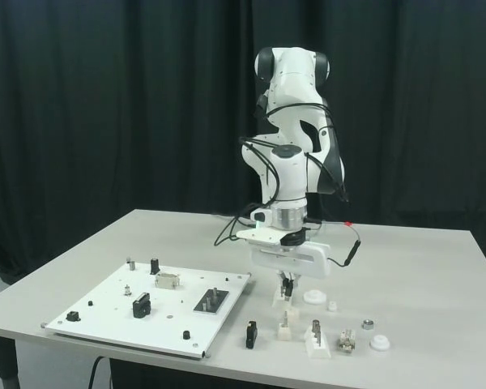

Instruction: Insert USB.

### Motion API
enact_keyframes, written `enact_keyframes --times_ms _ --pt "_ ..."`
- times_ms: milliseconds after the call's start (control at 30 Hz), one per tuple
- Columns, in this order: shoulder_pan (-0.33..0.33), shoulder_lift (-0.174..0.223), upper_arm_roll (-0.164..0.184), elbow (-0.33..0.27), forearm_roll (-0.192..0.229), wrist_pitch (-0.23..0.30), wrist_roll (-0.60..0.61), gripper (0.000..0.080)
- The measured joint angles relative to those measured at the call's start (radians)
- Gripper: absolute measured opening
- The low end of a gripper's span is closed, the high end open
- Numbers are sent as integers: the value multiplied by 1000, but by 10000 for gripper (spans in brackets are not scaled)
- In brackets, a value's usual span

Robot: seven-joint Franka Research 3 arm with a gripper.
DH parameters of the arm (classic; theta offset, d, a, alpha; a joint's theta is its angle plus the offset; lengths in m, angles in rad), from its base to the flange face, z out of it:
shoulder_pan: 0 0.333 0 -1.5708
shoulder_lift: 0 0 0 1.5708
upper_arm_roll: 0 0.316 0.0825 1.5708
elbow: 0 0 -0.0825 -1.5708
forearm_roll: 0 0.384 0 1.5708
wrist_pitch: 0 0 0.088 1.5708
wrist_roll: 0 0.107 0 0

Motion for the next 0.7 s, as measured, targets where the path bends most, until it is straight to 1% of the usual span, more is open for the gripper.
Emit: enact_keyframes --times_ms 200,400,700 --pt "-2 0 -6 10 -10 -17 -5 94" --pt "-5 0 -24 33 -36 -48 -5 94" --pt "-15 -9 -67 79 -80 -130 -13 94"
